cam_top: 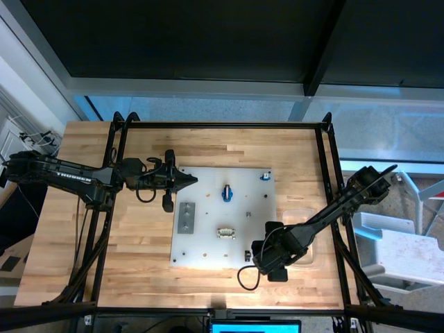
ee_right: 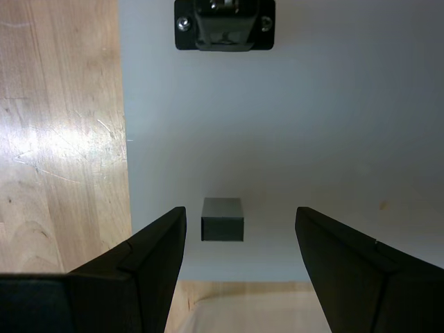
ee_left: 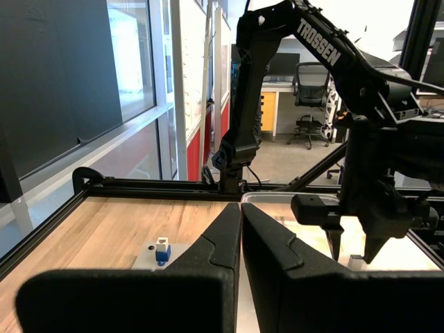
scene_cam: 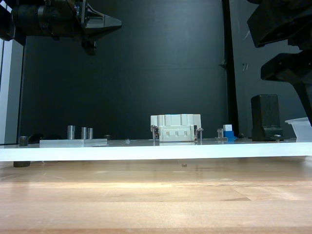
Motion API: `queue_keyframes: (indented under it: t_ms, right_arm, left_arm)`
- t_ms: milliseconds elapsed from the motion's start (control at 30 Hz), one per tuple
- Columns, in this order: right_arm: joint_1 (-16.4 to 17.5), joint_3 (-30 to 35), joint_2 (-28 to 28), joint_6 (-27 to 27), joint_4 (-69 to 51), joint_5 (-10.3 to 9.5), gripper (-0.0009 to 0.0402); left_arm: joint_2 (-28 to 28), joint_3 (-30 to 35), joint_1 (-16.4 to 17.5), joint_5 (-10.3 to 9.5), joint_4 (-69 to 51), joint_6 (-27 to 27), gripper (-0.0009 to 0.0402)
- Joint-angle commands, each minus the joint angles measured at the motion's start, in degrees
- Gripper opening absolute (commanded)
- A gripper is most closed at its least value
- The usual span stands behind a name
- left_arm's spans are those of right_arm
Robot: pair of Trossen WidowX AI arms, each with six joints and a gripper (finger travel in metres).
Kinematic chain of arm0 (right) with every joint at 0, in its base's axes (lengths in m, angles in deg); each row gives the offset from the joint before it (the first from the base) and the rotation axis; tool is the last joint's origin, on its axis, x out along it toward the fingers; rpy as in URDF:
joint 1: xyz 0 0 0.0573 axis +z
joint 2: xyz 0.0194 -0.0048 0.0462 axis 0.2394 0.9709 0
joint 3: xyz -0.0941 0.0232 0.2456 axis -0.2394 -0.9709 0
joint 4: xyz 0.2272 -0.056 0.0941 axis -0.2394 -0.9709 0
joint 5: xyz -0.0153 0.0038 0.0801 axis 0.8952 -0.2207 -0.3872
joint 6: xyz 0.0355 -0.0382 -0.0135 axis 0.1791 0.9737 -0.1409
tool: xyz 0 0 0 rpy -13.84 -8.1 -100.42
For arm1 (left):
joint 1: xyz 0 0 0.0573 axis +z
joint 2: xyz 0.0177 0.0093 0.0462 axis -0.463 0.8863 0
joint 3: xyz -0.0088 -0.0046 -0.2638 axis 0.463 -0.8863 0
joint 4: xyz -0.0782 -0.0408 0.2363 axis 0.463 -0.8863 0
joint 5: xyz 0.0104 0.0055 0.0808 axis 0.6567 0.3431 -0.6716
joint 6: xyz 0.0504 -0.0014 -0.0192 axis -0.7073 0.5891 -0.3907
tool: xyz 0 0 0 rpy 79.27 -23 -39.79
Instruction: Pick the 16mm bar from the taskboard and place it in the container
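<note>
Right hand hangs over taskboard near right corner, fingers spread, with bare board on either side of the 16mm bar between them. Black fitting stands past the bar, apart. Container sits just beside the board's right edge, under the right arm. Left hand, fingers together, is high over the far-left edge.

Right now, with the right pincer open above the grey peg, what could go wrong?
1. The peg sits off-centre between the fingers of the open right pincer; closing may shove or tip it instead of gripping it.
2. It stands near the edge of the board, so a knocked peg could drop onto the table.
The left pincer is shut, high over the board's far left edge, and looks like no threat.
</note>
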Motion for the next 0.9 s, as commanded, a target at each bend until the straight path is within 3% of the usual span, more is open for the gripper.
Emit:
queue_keyframes:
  t_ms: [33, 700, 900]
  right_arm:
    - [0.0, -0.1, 0.0, 0.0, 0.1, 0.02, 0.0220]
    - [0.4, -0.5, 0.3, 0.0, 1.3, 0.00, 0.0219]
    - [0.4, -0.5, 0.3, 0.0, 1.3, 0.00, 0.0190]
  left_arm:
    - [0.0, 0.0, 0.0, 0.00, 0.0, 0.0, 0.0000]
    - [0.0, 0.0, 0.0, 0.00, 0.0, 0.0, 0.0000]
    - [0.0, 0.0, 0.0, 0.00, 0.0, 0.0, 0.0000]
